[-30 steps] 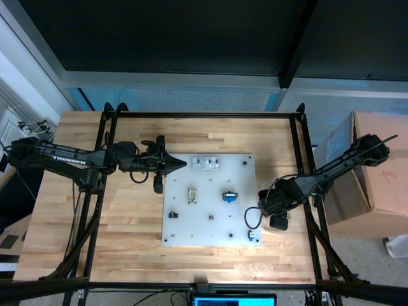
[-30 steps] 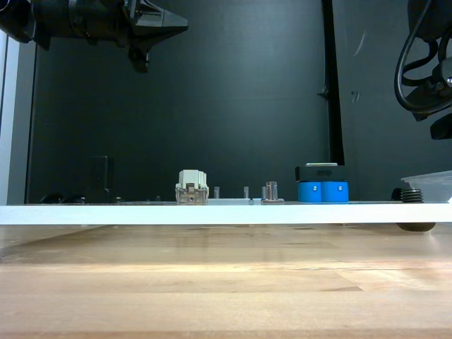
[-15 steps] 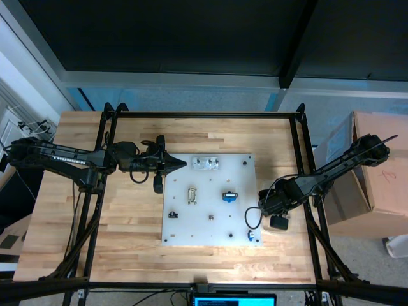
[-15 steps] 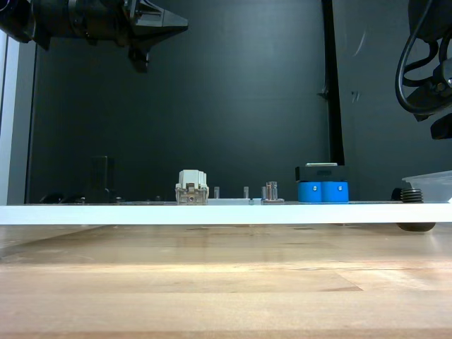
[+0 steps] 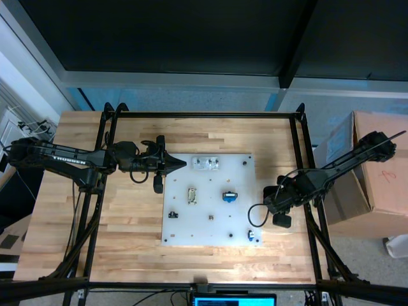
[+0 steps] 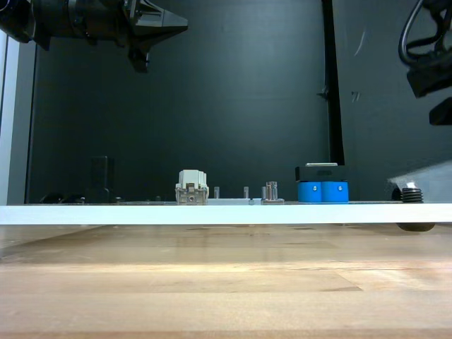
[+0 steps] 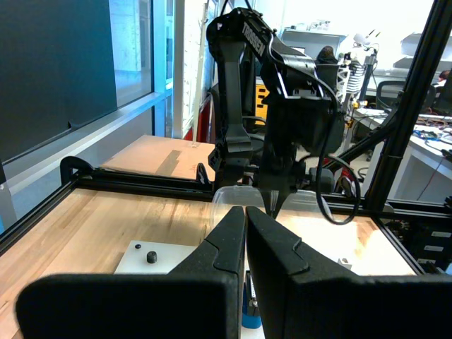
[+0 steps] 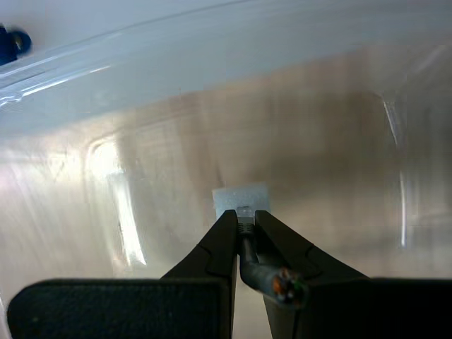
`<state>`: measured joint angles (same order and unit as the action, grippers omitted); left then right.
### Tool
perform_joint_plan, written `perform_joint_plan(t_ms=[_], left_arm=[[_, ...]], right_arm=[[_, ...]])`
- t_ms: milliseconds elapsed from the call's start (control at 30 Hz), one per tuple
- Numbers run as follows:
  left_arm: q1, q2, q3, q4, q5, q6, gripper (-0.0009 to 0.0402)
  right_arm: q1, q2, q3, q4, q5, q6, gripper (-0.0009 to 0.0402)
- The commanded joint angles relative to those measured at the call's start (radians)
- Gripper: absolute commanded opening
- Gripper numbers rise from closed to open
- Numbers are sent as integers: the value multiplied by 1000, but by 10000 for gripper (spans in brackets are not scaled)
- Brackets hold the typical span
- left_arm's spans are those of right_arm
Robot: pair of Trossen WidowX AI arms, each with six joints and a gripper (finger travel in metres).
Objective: Pick the RJ45 connector and install on the taskboard
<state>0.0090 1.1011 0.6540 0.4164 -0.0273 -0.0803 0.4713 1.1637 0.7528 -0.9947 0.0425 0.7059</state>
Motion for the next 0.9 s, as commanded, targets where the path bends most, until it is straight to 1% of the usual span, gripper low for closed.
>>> perform_joint_plan(t_ms=[33, 100, 200, 267, 333, 533, 600, 700, 833, 900], left_arm=[[0, 0, 0, 0, 0, 0, 1], [0, 0, 0, 0, 0, 0, 1], [0, 0, 0, 0, 0, 0, 1], [0, 0, 0, 0, 0, 0, 1], [0, 0, 0, 0, 0, 0, 1], [0, 0, 0, 0, 0, 0, 1], [0, 0, 0, 0, 0, 0, 1], [0, 0, 0, 0, 0, 0, 1], [0, 0, 0, 0, 0, 0, 1], [0, 0, 0, 0, 0, 0, 1]], right_arm=[[6, -32, 1, -2, 31, 3, 0], [17, -48, 1, -3, 52, 0, 0], [24, -64, 0, -22, 98, -3, 0], [24, -65, -3, -27, 99, -16, 0], [26, -68, -18, -23, 119, -25, 0], [90, -149, -122, -9, 123, 24, 0], [108, -160, -142, 8, 126, 19, 0], [127, -162, -146, 14, 127, 5, 0], [130, -161, -143, 35, 137, -13, 0], [131, -159, -132, 35, 149, -11, 0]])
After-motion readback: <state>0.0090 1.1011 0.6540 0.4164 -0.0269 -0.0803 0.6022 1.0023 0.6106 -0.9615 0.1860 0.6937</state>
